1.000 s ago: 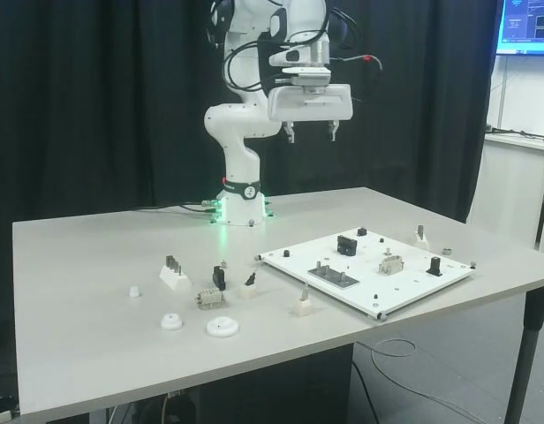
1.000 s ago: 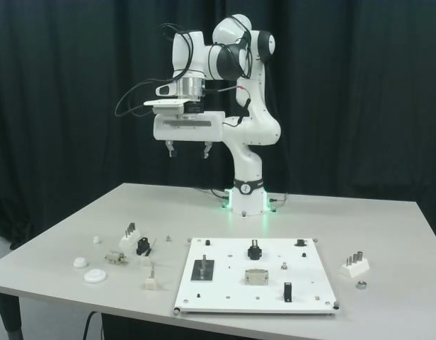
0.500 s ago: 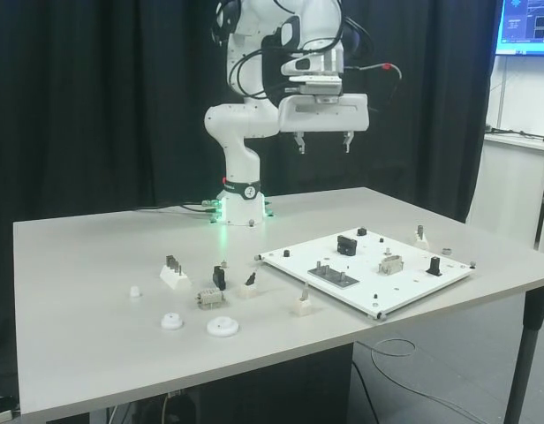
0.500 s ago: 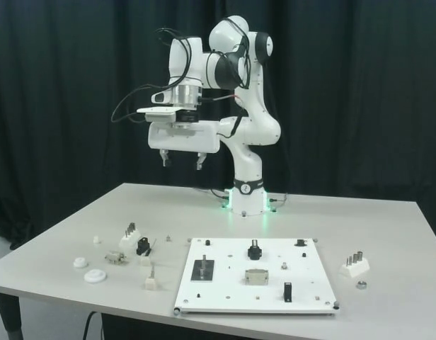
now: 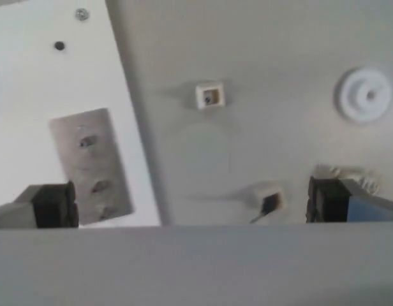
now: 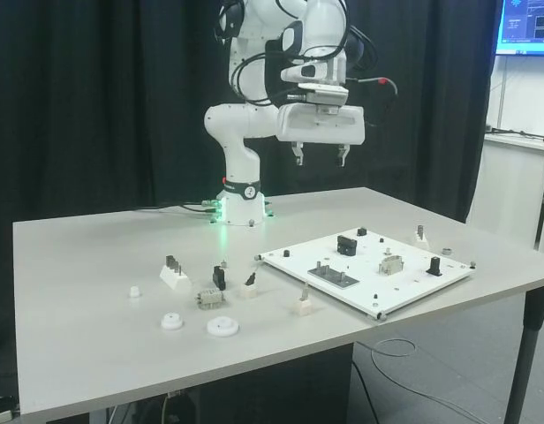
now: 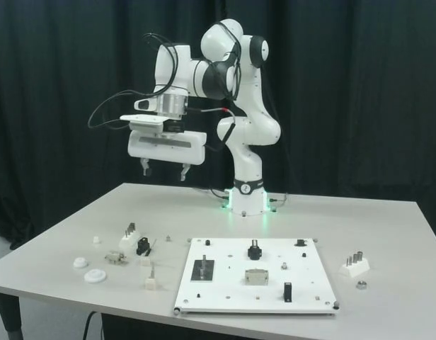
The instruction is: Pick Ethernet.
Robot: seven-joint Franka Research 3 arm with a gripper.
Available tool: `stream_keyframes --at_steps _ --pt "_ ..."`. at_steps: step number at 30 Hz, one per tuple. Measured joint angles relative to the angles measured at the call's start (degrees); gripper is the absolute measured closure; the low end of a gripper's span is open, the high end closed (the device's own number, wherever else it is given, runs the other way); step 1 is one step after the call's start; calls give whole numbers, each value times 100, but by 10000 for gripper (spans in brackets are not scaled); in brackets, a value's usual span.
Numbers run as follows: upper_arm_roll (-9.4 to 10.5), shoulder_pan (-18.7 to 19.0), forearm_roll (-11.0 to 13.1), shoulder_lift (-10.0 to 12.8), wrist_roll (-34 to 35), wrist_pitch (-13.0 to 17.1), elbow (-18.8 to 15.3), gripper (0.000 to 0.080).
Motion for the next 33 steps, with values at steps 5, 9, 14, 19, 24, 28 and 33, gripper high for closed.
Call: stream_keyframes --at_steps 5,9,14,19,24,28,33 --pt "-1 -75 0 231 -841 -18 217 3" --pt "-3 -125 0 369 -1272 -51 353 3" --pt "-3 -171 0 480 -1956 -151 484 3" --pt "-3 -192 0 573 -2817 -311 613 3" --pt "-4 -196 -3 690 -3567 -379 740 3" --pt "-4 -193 -84 806 -3949 -379 836 3" --pt "-1 -171 -263 972 -4564 -375 937 3"
